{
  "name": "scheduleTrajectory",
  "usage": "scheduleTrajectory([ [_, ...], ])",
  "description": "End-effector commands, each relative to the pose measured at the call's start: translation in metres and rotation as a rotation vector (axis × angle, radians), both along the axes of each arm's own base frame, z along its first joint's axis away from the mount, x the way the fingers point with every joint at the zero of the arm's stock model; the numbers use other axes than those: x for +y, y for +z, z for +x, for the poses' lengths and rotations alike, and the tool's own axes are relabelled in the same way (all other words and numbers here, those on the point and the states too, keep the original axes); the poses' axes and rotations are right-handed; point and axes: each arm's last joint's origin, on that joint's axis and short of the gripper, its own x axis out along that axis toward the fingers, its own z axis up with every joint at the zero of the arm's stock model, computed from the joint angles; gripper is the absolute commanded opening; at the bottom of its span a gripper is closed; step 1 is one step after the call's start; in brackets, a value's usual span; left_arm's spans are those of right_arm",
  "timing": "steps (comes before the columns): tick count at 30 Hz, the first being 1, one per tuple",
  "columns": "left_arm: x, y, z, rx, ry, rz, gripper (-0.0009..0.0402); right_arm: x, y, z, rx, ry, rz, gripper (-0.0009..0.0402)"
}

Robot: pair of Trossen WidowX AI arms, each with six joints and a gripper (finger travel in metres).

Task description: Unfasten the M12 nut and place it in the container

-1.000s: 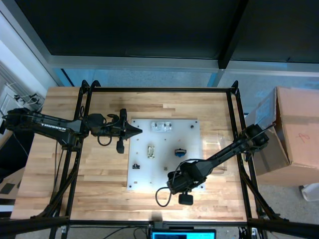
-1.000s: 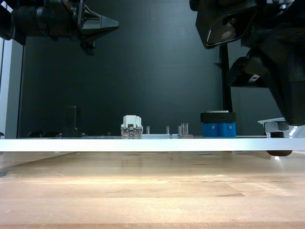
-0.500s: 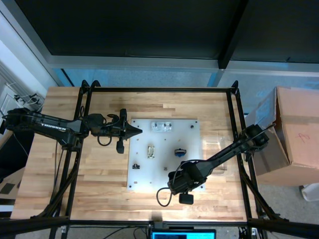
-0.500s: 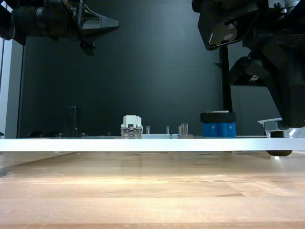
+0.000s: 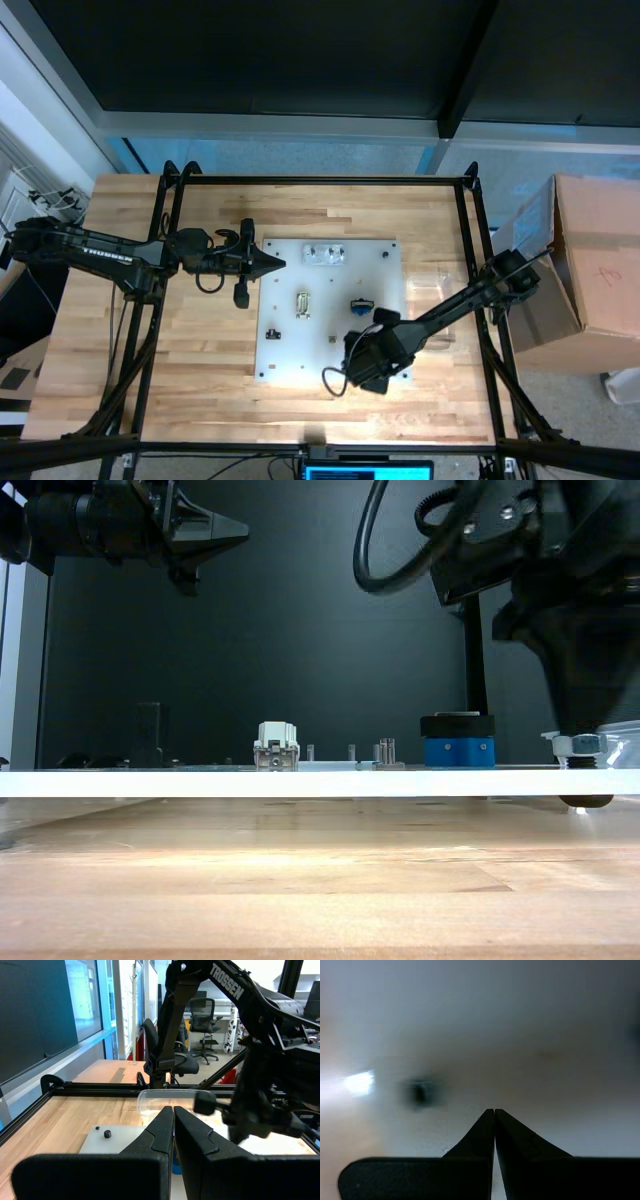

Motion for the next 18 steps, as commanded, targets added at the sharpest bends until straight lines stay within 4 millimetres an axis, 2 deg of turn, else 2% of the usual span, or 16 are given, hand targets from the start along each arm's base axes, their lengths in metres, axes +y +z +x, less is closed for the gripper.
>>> scheduleTrajectory([
  [1,0.000,0.000,0.000,0.000,0.000,0.000,0.0000,0.001,0.006,-0.001,-0.015,-0.007,0.018,0.0000],
  [8,0.000,0.000,0.000,0.000,0.000,0.000,0.0000,0.002,0.017,-0.002,-0.025,-0.079,0.103,0.0001],
  [10,0.000,0.000,0.000,0.000,0.000,0.000,0.0000,0.004,0.024,0.000,-0.041,-0.113,0.132,0.0013],
  [14,0.000,0.000,0.000,0.000,0.000,0.000,0.0000,0.008,0.036,0.007,-0.069,-0.082,0.165,0.0079],
  [18,0.000,0.000,0.000,0.000,0.000,0.000,0.0000,0.010,0.035,0.010,-0.075,-0.060,0.148,0.0155],
])
